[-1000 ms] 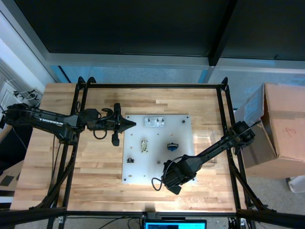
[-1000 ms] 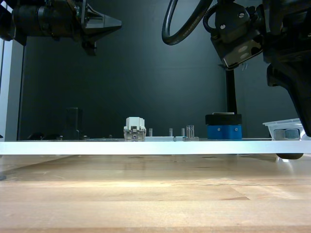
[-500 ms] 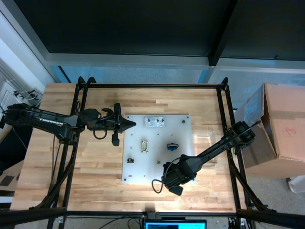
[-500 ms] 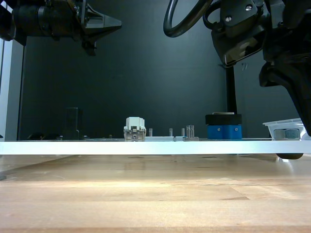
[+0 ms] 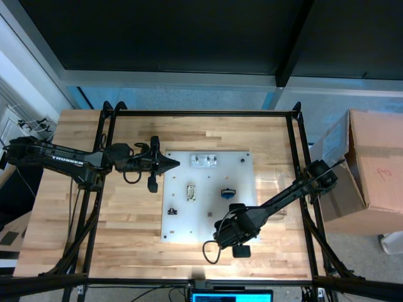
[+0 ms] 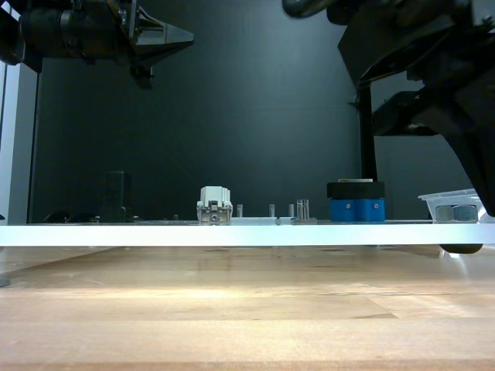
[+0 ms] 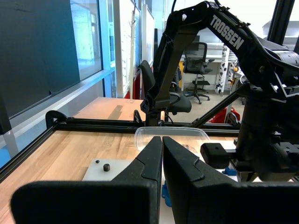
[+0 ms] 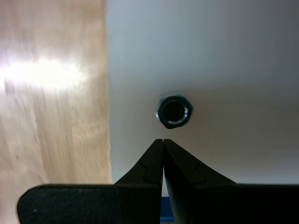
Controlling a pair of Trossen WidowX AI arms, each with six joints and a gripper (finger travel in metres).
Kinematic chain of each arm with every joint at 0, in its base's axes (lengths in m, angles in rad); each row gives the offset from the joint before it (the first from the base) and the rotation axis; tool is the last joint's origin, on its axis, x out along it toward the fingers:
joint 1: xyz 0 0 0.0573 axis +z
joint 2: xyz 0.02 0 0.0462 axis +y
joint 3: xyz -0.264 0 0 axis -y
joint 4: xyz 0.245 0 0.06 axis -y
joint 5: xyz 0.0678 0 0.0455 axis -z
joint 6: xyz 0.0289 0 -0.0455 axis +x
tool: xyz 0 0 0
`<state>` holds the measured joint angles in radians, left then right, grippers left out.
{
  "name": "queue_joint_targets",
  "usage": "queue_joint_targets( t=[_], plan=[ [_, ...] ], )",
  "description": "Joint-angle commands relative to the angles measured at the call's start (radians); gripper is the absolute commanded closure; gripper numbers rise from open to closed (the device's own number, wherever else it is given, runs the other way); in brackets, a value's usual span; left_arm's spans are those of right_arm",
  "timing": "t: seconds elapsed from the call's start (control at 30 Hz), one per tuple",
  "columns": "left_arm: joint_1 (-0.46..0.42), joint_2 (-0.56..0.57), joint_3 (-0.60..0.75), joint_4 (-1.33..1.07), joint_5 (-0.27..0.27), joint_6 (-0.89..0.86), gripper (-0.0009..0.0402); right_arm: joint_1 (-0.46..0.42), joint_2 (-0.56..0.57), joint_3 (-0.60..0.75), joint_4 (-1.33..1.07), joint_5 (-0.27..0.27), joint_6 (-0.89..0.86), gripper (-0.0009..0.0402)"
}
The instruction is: Unfasten the M12 nut and place it in the container
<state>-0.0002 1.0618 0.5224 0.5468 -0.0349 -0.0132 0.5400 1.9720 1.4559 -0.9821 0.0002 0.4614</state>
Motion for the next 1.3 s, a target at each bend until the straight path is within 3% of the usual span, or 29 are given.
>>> queue_joint_targets(
  t=[0.03,0.37,0.87,1.3],
  plan=[
    [0.000,0.000,0.000,0.000,0.000,0.000,0.0393,0.001,-0.002,0.000,0.000,-0.001,-0.122,0.0394],
    [0.000,0.000,0.000,0.000,0.000,0.000,0.0393,0.003,-0.003,0.000,0.000,-0.002,-0.515,0.0393],
    [0.000,0.000,0.000,0.000,0.000,0.000,0.0393,0.003,-0.005,0.002,0.000,-0.001,-0.542,0.0393],
    [0.000,0.000,0.000,0.000,0.000,0.000,0.0393,-0.002,-0.115,0.007,-0.005,-0.002,0.063,0.0393]
  ],
)
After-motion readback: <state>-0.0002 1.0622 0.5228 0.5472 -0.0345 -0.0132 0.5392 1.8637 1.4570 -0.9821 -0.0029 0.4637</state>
